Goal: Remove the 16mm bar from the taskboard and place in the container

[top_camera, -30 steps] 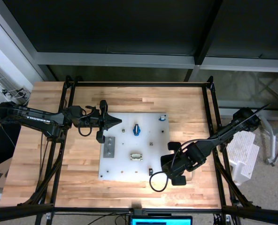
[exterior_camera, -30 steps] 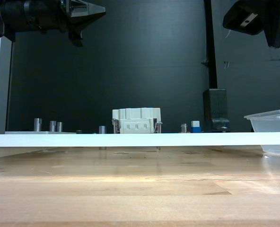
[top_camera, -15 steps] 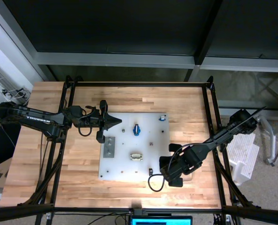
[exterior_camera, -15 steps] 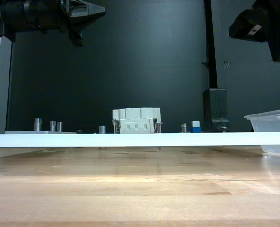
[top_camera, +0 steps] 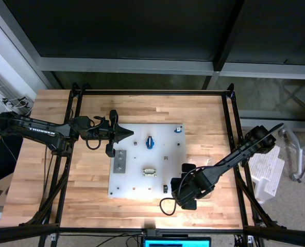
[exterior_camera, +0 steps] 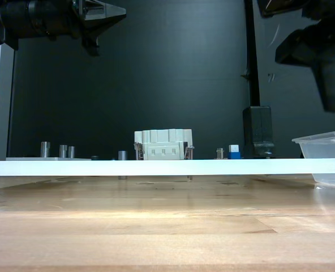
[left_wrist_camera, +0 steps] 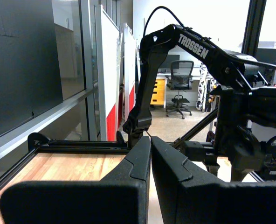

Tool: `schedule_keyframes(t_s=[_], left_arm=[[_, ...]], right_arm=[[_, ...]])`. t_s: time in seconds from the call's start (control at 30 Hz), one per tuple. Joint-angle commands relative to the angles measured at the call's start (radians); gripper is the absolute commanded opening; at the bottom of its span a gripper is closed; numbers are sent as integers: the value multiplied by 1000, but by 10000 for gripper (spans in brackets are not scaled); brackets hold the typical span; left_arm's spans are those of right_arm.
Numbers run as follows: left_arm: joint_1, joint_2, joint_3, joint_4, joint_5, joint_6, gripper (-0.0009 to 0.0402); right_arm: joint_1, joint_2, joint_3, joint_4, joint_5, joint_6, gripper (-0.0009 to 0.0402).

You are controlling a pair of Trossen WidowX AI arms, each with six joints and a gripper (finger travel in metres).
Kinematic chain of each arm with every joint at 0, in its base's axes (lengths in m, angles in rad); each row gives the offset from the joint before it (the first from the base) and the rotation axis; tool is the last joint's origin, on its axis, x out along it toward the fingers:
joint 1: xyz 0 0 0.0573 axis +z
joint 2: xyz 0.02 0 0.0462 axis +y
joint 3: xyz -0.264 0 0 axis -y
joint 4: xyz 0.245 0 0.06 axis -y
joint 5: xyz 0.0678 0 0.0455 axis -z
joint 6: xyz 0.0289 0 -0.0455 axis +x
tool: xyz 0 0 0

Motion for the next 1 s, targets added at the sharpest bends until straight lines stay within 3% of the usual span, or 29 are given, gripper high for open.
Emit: schedule_keyframes(t_s=[0.03,0.6,1.0], left_arm=[[0,0,0,0,0,0,0],[0,0,0,0,0,0,0],[0,0,0,0,0,0,0]], right_arm=[[2,20,0,14,2,-1,204],[6,75,-34,77,0,-12,176],[8,74,-36,79,1,-31,92]])
